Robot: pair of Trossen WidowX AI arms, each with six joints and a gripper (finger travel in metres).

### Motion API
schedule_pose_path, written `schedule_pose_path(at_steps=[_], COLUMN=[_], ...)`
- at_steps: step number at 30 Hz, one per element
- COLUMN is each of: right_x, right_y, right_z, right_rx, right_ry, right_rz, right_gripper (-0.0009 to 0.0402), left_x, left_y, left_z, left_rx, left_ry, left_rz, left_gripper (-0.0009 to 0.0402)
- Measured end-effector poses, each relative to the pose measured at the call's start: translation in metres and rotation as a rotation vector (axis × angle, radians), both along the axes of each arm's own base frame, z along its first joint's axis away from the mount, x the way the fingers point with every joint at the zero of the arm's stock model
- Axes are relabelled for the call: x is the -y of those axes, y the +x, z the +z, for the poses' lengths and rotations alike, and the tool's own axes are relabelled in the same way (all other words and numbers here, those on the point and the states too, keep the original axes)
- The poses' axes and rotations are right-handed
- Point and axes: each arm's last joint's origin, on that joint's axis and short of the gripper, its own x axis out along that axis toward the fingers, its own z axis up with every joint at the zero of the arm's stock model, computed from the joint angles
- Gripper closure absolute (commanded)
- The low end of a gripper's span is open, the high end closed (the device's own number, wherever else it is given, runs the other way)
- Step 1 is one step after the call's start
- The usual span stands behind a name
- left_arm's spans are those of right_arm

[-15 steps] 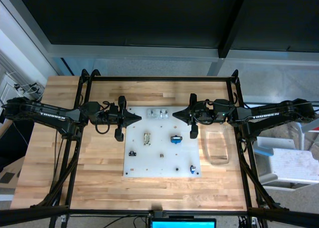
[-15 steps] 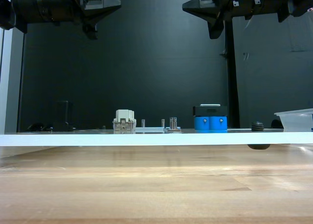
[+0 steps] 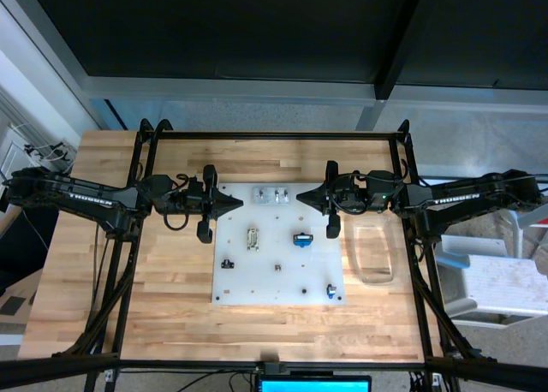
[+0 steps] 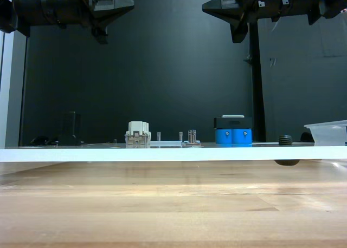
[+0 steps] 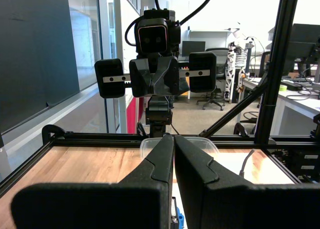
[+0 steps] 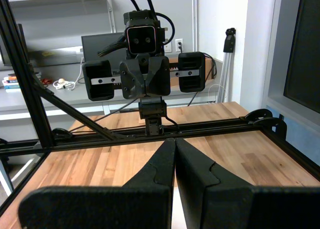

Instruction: Remove the rj45 connector and place it in the container

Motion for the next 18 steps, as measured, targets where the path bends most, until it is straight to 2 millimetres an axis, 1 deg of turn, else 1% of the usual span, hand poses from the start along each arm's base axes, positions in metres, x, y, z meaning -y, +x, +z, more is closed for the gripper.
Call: schedule_pose_path(at_steps=[4,6,18], right_x=[0.000,0.000,-0.003], right_y=[0.000,-0.002,-0.010], right_z=[0.000,0.000,0.014], right_rx=[0.000,-0.027,-0.357], right_ry=[0.000,0.000,0.004], right_rz=[0.000,0.000,0.020], right_gripper=[0.0393,0.0393,0.0393], left_x=[0.000,0.000,0.000], left_y=[0.000,0.000,0.000], left_z=[0.000,0.000,0.000], left_rx=[0.000,0.000,0.000], left_ry=[0.000,0.000,0.000], left_rz=[0.000,0.000,0.000], left_gripper=[0.0392,0.0392,0.0392])
